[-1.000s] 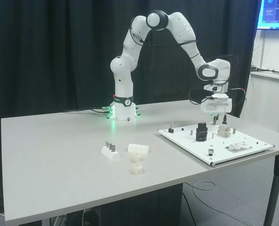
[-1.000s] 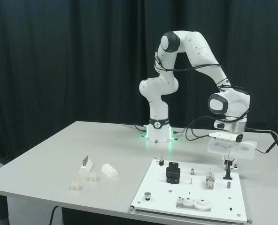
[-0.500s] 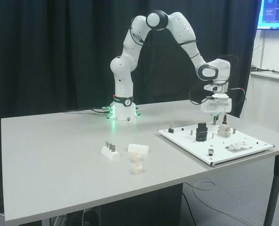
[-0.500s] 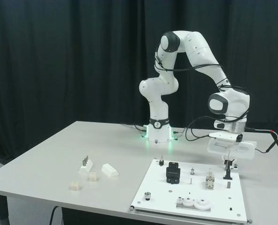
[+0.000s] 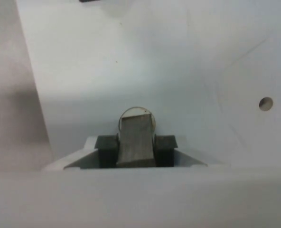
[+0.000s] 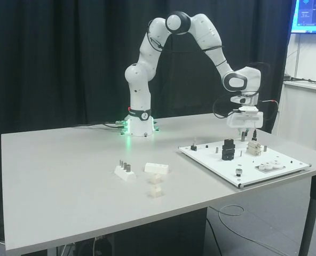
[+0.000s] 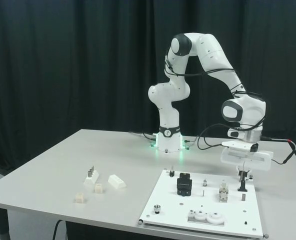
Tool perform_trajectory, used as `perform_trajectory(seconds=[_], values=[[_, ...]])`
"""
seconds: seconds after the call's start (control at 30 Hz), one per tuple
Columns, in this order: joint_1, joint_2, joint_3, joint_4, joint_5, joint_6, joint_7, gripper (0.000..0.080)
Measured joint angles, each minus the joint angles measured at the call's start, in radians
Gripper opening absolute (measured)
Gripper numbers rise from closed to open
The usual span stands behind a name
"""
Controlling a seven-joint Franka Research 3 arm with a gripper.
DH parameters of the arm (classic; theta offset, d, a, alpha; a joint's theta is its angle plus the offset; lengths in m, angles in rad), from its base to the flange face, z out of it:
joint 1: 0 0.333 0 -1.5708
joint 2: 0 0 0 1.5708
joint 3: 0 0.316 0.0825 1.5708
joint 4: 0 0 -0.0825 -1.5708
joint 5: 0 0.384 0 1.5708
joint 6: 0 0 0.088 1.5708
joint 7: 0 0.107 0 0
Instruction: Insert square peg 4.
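Note:
In the wrist view my gripper [image 5: 136, 152] is shut on a grey square peg [image 5: 136, 138], held between two black pads [image 5: 107, 147]. The peg's lower end hangs over a round outline [image 5: 148, 114] on the white board [image 5: 131, 57]. In the room views the gripper [image 6: 248, 130] [image 7: 244, 176] points straight down, a little above the far right part of the white board [image 6: 211, 158] [image 7: 165, 202]. I cannot tell whether the peg touches the board.
On the board stand a black fixture [image 6: 228, 149] [image 7: 184, 184], small posts and white gears [image 7: 208, 217]. A small hole [image 5: 266, 103] lies off to one side of the peg. A white holder with grey pegs [image 6: 125, 170] [image 7: 92, 176] and white blocks [image 6: 156, 168] lie left of the board.
The wrist and gripper have risen very slightly over the board's far right part. The objects on the table have not moved.

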State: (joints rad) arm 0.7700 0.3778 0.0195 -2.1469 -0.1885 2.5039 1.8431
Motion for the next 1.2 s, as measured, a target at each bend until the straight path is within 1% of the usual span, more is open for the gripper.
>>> perform_trajectory(seconds=[0.2, 0.77, 0.8, 0.93, 0.97, 1.13, 1.17, 1.2], values=[[-0.002, 0.009, 0.000, 0.000, 0.000, 0.012, 0.033, 0.0156], [-0.003, 0.009, 0.000, -0.001, 0.001, 0.010, 0.027, 0.0156], [-0.003, 0.009, 0.000, -0.001, 0.004, 0.010, 0.027, 0.0375], [-0.008, 0.007, 0.000, -0.001, 0.033, 0.007, 0.027, 0.0375], [-0.010, 0.007, 0.000, -0.001, 0.040, 0.006, 0.027, 0.0679], [-0.020, -0.001, 0.000, 0.000, 0.050, 0.002, 0.018, 0.0679], [-0.021, -0.003, 0.000, 0.001, 0.053, 0.001, 0.014, 0.0775], [-0.023, -0.005, 0.000, 0.001, 0.057, 0.000, 0.010, 0.0775]])
